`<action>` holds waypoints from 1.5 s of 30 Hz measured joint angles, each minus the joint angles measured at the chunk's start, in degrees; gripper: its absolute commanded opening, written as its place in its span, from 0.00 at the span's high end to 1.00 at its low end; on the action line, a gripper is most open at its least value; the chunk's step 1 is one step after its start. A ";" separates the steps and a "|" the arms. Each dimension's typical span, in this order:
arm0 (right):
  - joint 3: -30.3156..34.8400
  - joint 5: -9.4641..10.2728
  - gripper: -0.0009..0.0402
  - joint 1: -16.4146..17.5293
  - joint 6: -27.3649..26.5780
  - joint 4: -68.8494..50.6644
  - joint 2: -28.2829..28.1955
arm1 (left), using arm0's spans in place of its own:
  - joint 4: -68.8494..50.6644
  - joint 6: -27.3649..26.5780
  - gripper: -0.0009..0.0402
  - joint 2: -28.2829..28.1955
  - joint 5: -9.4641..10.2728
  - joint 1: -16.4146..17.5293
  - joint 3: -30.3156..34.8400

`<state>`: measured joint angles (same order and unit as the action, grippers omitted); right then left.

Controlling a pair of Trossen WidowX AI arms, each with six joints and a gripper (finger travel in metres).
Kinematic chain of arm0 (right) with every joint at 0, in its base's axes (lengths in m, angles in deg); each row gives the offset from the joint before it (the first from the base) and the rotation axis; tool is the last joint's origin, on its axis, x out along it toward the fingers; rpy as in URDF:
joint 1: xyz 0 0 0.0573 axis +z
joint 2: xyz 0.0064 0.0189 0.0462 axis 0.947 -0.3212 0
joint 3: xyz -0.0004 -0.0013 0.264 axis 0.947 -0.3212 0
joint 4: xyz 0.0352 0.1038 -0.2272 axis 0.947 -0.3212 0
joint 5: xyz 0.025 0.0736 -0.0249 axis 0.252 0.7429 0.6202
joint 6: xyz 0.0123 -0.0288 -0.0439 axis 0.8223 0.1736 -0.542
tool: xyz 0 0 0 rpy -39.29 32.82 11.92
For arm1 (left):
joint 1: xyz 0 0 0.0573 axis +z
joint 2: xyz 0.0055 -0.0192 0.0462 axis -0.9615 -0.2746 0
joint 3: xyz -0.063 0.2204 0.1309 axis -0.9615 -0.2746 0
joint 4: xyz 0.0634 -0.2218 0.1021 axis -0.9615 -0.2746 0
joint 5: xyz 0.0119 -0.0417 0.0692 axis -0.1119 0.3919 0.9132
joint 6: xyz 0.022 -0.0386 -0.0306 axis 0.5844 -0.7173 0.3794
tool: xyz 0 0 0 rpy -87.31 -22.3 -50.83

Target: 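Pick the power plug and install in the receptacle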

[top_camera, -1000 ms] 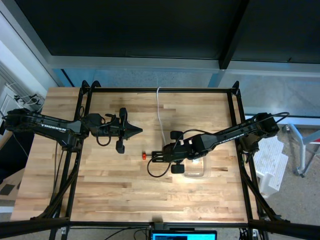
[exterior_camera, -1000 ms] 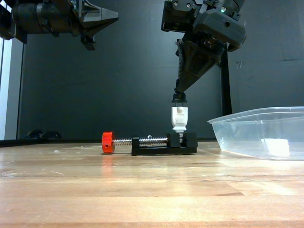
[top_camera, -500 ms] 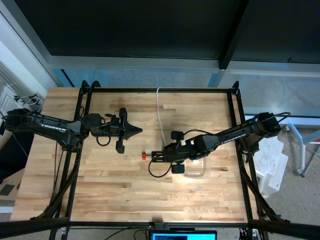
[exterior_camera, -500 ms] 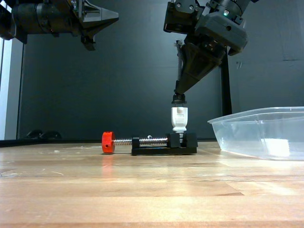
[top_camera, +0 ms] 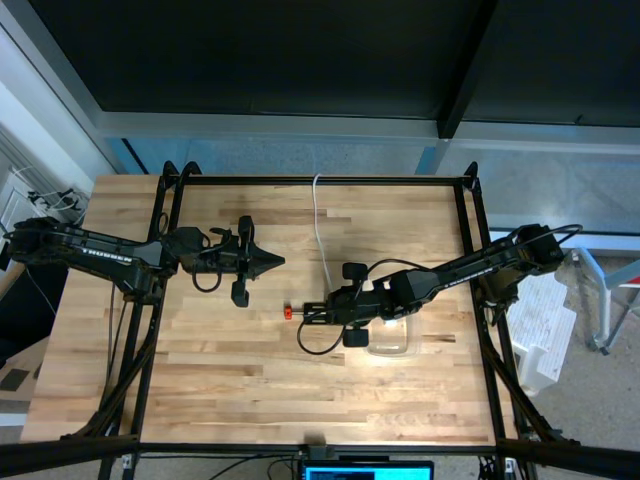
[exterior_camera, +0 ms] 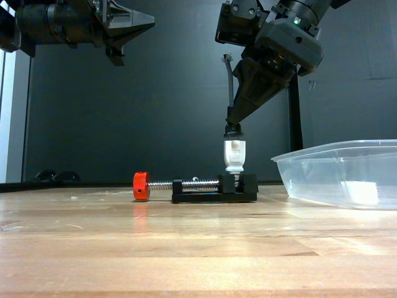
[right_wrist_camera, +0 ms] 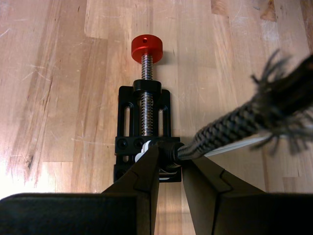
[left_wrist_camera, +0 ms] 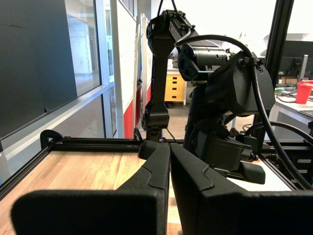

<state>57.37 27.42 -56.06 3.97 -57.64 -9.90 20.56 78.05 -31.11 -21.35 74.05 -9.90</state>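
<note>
Two grippers: your right gripper (exterior_camera: 232,121) pinches the plug (exterior_camera: 232,131), sitting atop the white socket (exterior_camera: 234,155) of the receptacle (exterior_camera: 214,188), near the clear tray (exterior_camera: 335,177). Left gripper (exterior_camera: 147,23) hangs high, well apart, fingers pressed together.

Right end effector (exterior_camera: 231,121), plug (exterior_camera: 232,131) atop receptacle (exterior_camera: 214,187); tray (exterior_camera: 322,177) right; left end effector (exterior_camera: 147,23) left.

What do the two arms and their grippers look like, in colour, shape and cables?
Both arms are matte black, with white lettering along a link. The left gripper, over the left of the table, and the right gripper, above the receptacle, end in tapered, wedge-shaped black fingers. Black cables loop beside each wrist.
</note>
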 measured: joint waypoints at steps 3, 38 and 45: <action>-0.39 -0.02 0.98 0.02 -0.07 0.42 0.00 | 0.00 -0.02 0.98 0.00 0.00 0.00 0.02; -6.32 0.02 0.86 0.26 -0.13 8.00 2.60 | 0.00 0.00 0.98 0.00 0.00 0.00 0.00; -4.74 0.50 0.75 0.37 -0.02 5.20 2.84 | 0.00 -0.02 0.98 0.00 0.00 0.00 0.02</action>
<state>52.63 27.93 -55.69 3.95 -52.44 -7.06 20.56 78.02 -31.11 -21.35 74.05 -9.88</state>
